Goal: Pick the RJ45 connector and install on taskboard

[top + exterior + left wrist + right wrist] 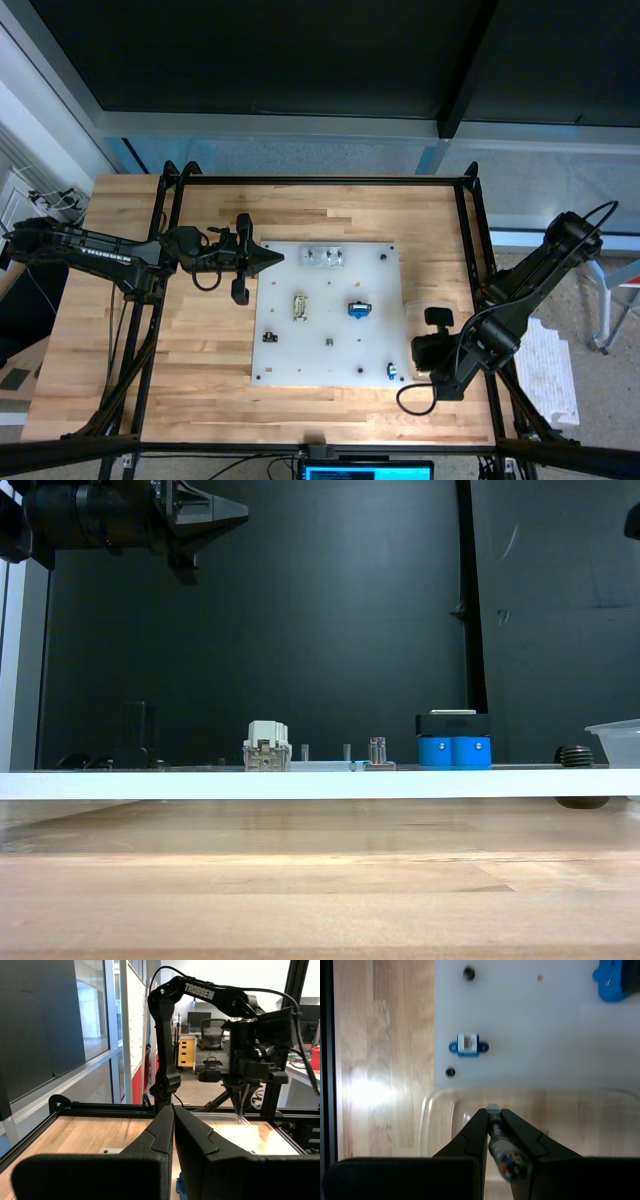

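The RJ45 connector (493,1107) is a tiny pale plug on a short cable stub whose coloured wire ends show behind it. My right gripper (493,1113) is shut on it and hangs over a clear tray, just off the white taskboard (530,1025). From above, the right gripper (430,345) sits by the right edge of the taskboard (310,350). A small blue-framed socket (468,1046) lies on the board a short way ahead of the plug. My left gripper (265,258) is shut and empty, held high over the board's left edge, its fingers (165,1130) pressed together.
The clear tray (435,1110) lies beside the board's right edge and also shows at table level (615,742). On the board stand a blue block (455,742), a grey connector housing (267,748) and silver fittings (325,257). A black frame (470,230) rings the wooden table.
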Robot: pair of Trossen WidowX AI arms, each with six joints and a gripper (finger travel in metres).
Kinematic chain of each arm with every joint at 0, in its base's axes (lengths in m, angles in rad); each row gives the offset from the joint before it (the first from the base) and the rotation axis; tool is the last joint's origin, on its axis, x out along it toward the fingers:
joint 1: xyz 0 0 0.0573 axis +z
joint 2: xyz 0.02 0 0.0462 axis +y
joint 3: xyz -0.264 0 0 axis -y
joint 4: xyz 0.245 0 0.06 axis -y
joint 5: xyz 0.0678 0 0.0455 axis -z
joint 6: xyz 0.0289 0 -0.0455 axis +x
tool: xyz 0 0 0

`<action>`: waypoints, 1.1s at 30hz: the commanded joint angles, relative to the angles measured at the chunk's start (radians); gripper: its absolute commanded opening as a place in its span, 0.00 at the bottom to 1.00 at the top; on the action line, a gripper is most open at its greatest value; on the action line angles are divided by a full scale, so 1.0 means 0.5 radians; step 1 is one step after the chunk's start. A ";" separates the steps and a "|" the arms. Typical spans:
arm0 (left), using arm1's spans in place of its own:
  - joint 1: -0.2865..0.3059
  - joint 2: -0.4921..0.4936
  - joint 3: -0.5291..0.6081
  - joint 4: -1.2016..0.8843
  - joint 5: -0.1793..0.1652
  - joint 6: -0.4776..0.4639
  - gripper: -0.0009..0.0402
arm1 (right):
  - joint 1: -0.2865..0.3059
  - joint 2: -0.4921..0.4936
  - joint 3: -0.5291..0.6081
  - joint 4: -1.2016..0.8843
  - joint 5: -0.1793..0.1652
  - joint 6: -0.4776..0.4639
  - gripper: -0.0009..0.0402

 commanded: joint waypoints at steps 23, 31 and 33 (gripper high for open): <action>0.000 0.000 0.000 0.000 0.000 0.000 0.02 | -0.135 0.334 0.166 0.217 -0.013 -0.117 0.06; 0.001 0.000 0.000 0.000 0.000 0.000 0.02 | -0.154 0.378 0.166 0.243 -0.014 -0.169 0.06; 0.000 0.000 0.000 0.000 0.000 0.000 0.02 | -0.154 0.383 0.166 0.252 -0.013 -0.174 0.07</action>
